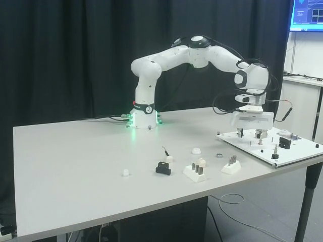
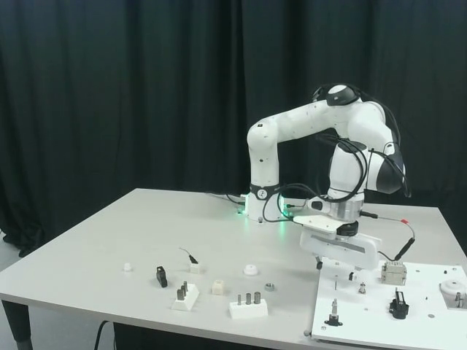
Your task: Pick round peg 2.
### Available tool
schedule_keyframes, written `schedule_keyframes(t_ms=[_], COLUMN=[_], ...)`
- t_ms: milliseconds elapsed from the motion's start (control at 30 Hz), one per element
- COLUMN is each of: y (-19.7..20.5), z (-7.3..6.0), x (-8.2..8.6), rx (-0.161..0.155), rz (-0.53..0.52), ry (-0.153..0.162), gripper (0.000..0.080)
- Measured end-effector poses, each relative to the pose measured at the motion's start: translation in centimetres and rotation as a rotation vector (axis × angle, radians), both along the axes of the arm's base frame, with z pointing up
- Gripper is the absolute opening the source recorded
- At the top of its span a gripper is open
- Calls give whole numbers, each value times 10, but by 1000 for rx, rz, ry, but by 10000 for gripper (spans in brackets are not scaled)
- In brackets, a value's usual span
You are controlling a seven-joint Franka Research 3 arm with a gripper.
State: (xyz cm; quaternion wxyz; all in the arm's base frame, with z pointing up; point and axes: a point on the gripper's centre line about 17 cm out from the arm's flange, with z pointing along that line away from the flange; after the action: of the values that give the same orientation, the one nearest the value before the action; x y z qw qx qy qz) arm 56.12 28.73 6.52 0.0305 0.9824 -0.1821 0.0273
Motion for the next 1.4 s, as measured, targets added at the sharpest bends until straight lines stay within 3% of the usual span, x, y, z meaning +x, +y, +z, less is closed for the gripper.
schedule_keyframes(t_ms=[633, 1000, 1400], y=[-9, -41, -93], z=[12, 28, 35], x=[6, 33, 65], rx=[0, -29, -41], rz=[-49, -106, -231], ry=[-14, -75, -134], gripper=[796, 800, 800])
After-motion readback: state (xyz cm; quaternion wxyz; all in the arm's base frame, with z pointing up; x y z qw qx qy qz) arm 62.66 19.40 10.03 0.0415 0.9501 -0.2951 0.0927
